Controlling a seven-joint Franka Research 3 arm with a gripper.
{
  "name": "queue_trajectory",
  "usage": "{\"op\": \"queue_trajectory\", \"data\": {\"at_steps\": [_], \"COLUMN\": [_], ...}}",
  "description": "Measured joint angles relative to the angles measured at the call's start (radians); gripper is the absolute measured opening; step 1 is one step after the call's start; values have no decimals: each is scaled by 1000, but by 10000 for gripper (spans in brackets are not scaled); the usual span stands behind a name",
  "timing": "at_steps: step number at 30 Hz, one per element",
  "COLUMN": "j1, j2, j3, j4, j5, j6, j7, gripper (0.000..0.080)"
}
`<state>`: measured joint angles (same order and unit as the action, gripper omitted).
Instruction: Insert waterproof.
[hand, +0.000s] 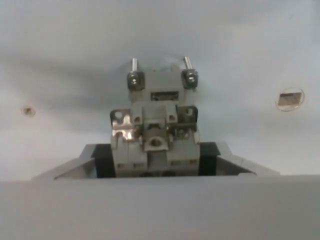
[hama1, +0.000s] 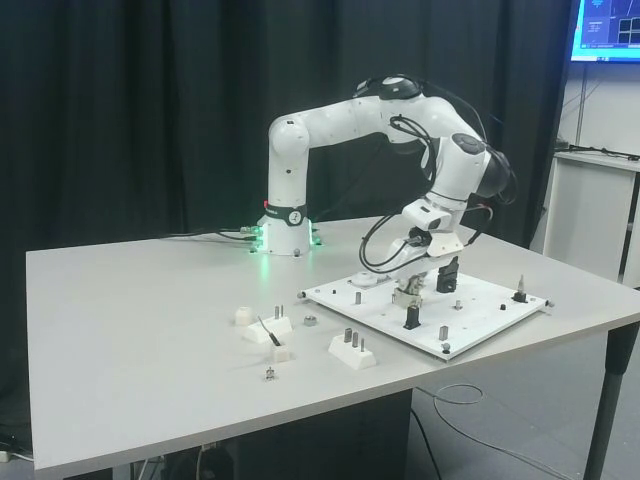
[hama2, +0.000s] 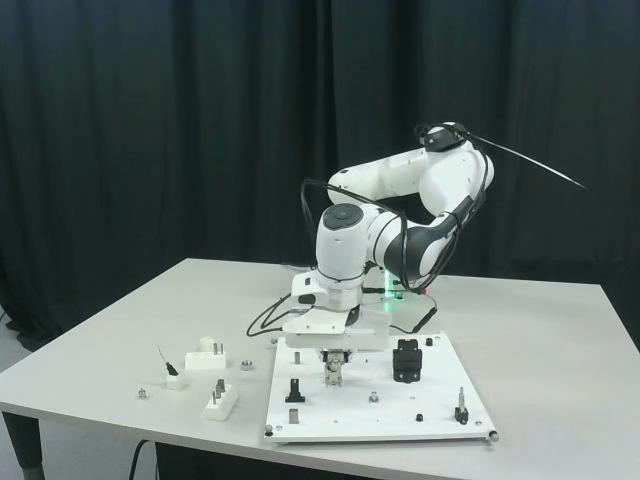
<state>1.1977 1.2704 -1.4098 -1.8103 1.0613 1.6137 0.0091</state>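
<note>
The pincer (hama2: 333, 372) gripped a small grey metal waterproof connector (hand: 154, 122) just above the flat white assembly board (hama2: 440, 420) on the grey counter (hama2: 560, 330) — insertion, I judged, not finished.

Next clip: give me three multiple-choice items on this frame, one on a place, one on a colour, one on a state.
1. The gripper hangs over:
A. the white board
B. the bare grey table
C. the floor
2. The light at the arm's base is:
A. white
B. green
C. off
3. The three small white holders are:
A. stacked
B. on the board
C. on the table beside the board

Key: 1 A, the gripper is low above the board; 2 B, a green glow shows; 3 C, they stand apart on the table.
</note>
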Motion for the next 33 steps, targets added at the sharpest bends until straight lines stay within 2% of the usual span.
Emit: {"op": "queue_trajectory", "data": {"at_steps": [33], "j1": [13], "j2": [6], "j3": [6], "j4": [0], "j5": [-39], "j6": [24], "j7": [-7], "gripper": [317]}}
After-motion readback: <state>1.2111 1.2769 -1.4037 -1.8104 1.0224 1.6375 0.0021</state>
